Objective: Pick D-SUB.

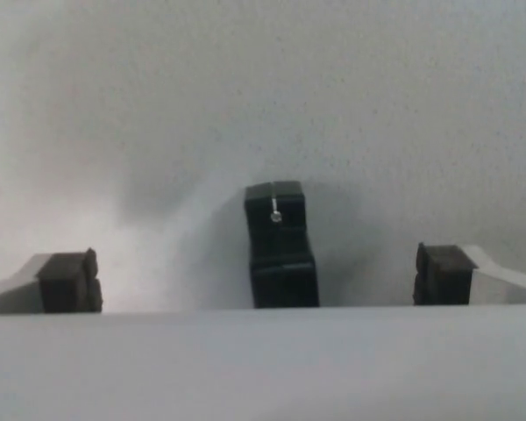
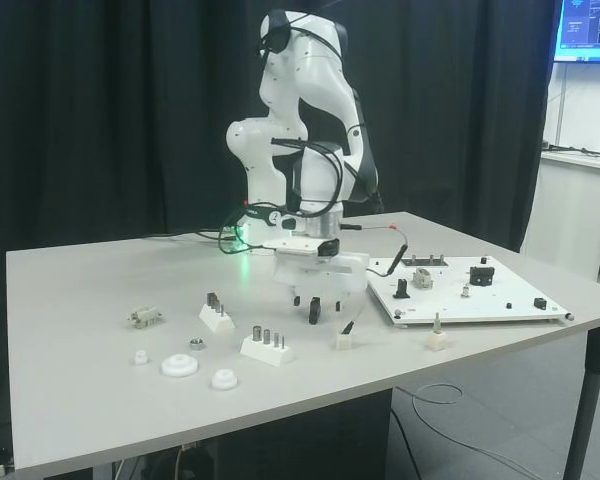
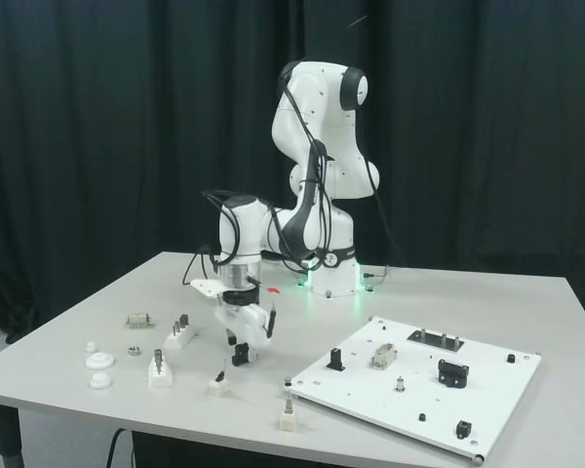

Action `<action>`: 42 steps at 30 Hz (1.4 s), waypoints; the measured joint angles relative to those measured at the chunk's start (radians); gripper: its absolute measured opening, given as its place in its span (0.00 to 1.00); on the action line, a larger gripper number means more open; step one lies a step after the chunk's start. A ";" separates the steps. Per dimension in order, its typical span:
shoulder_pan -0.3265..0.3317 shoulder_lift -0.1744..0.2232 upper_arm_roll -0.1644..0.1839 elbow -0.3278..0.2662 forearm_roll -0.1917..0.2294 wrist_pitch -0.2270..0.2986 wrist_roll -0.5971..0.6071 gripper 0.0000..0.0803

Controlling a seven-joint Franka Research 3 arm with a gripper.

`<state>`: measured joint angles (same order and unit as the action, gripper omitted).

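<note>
Between two spread fingers [image 1: 70,281], one black D-SUB [image 1: 280,250], grey table [image 1: 403,105]

White arm [image 3: 317,146], grey table [image 2: 80,300], black curtain [image 3: 97,127], white board [image 3: 409,385].

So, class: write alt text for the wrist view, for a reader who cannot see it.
A small black block-shaped connector part stands on the grey table, midway between the open gripper's two black fingertip pads, touching neither.

Black curtains [image 3: 127,127] behind grey table [image 3: 526,302]
</note>
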<state>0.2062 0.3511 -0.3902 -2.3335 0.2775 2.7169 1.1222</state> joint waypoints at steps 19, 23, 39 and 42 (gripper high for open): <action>0.001 -0.089 0.000 0.022 -0.031 -0.036 -0.003 1.00; 0.001 -0.107 0.000 0.029 -0.050 -0.050 -0.003 1.00; 0.009 -0.166 0.002 0.057 -0.174 -0.096 -0.059 1.00; 0.014 -0.175 0.003 0.063 -0.202 -0.107 -0.106 1.00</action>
<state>0.2199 0.1765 -0.3874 -2.2704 0.0754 2.6101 1.0158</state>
